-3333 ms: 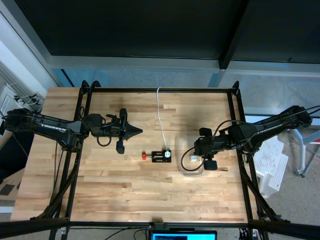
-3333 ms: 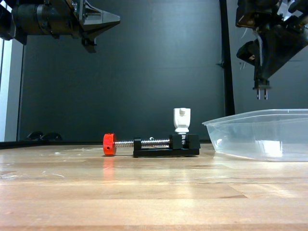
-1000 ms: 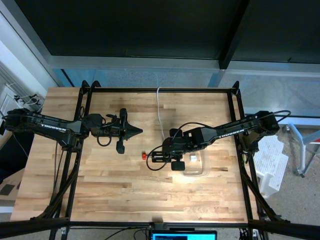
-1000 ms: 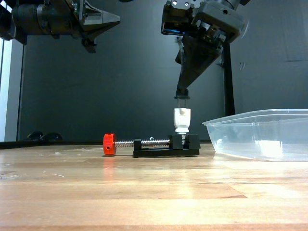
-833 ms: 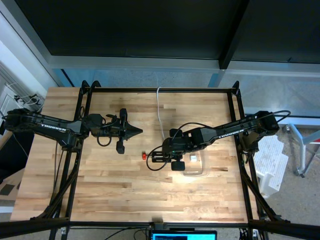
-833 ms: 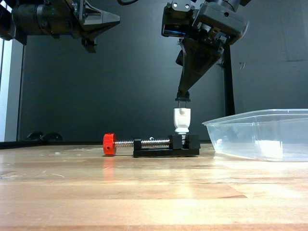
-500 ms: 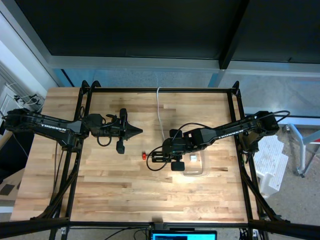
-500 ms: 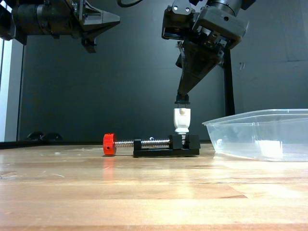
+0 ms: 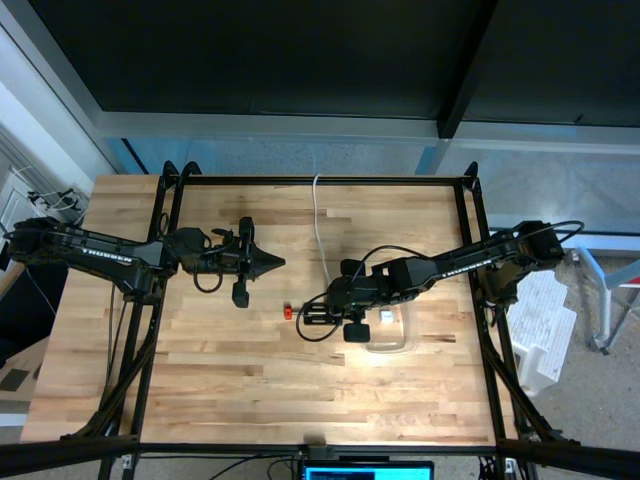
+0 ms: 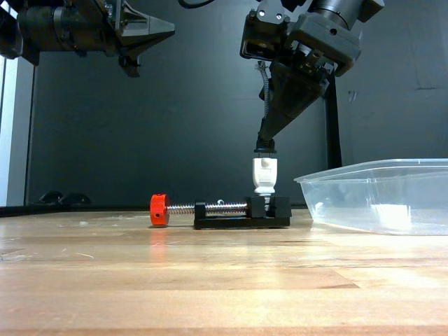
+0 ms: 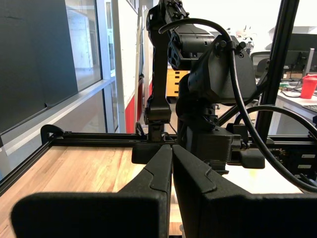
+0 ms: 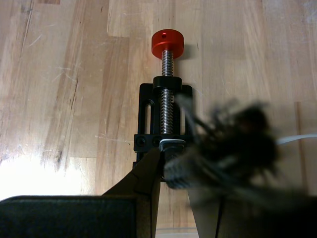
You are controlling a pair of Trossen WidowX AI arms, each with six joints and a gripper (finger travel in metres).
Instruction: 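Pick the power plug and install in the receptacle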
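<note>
High view: left gripper (image 9: 278,263) hangs over the table's (image 9: 200,380) left half, well apart from the work. Right gripper (image 9: 334,308) reaches inward, directly above the small black vise (image 9: 318,314), with the clear tray (image 9: 404,343) just beside it on the right. A white cable (image 9: 320,225) runs from the vise toward the far edge. The gripper hides plug and socket here.

Low view: right gripper points down, clamped on the power plug (image 10: 264,146), which sits on top of the white receptacle (image 10: 264,175). The receptacle stands upright in the vise. No prongs show between plug and socket top. Judgement: insertion begun; seating depth unconfirmed.

Left wrist view: fingertips (image 11: 163,166) pressed together, holding nothing.

Right wrist view: heavy blur around the tips; plug not resolvable. Vise screw and orange-red knob (image 12: 167,43) are clear, a sliver of the receptacle's rim just visible.

Risks (judgement):
- Plug tilted in the grasp: prongs bind, and pressing on could bend them.
- Off-axis push: the receptacle rocks in the vise or the vise slides on the wood.
- Letting go before full seating: the plug tips out.
</note>
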